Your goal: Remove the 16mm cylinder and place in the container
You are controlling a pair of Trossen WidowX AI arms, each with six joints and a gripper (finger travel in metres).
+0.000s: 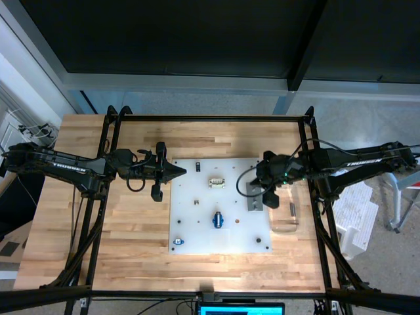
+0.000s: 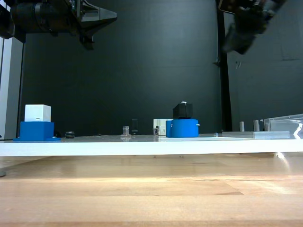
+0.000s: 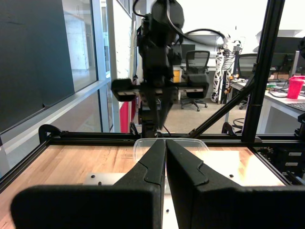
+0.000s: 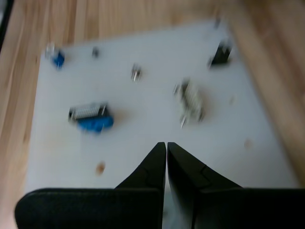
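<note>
Right gripper (image 4: 165, 144): fingers together, nothing held, high over the right edge of the white task board (image 1: 197, 223), just left of the clear rectangular plastic tub (image 1: 286, 230). Left gripper (image 3: 166, 141): fingers together, high over the board's left edge. We find the slim dark metal cylinder (image 1: 291, 209) lying inside the tub in the high view only. The low view alone shows open air beneath both grippers.

Left gripper (image 3: 165, 141), right gripper (image 4: 166, 144) closed, aloft
</note>
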